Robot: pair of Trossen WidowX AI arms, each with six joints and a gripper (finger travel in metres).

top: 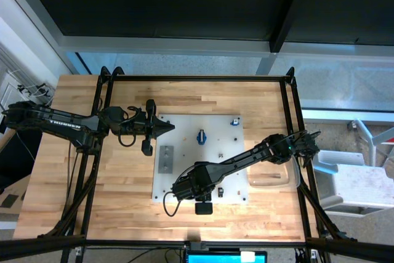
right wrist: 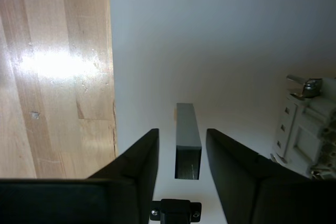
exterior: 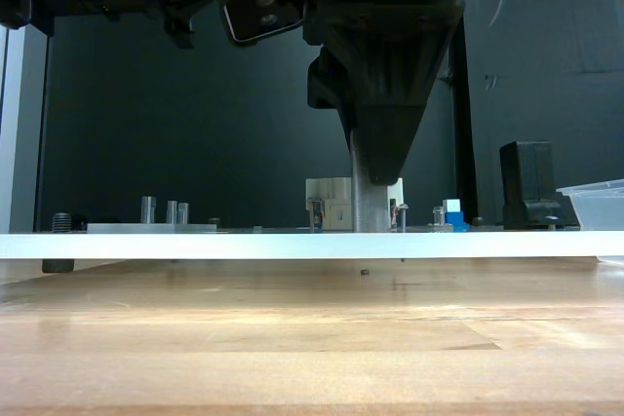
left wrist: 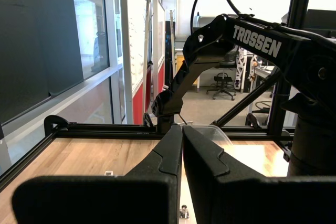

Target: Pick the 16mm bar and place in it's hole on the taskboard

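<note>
Grey bar (right wrist: pixel 188 140) stands upright on the board's (right wrist: pixel 236 51) near-left part, its long axis vertical; how deep it sits cannot be told. Right gripper (right wrist: pixel 181 132) straddles it, fingers apart and clear. Likely heavy, stiff and smooth: clamp the flat sides near the top. Left gripper (left wrist: pixel 182 129), fingers together, hovers at the far-left edge.

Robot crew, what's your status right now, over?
Left gripper shut, hovering over taskboard's far-left corner. Right gripper open, straddling 16mm bar. Bar upright on taskboard, seating depth unclear. White connector beside it, not touching.
</note>
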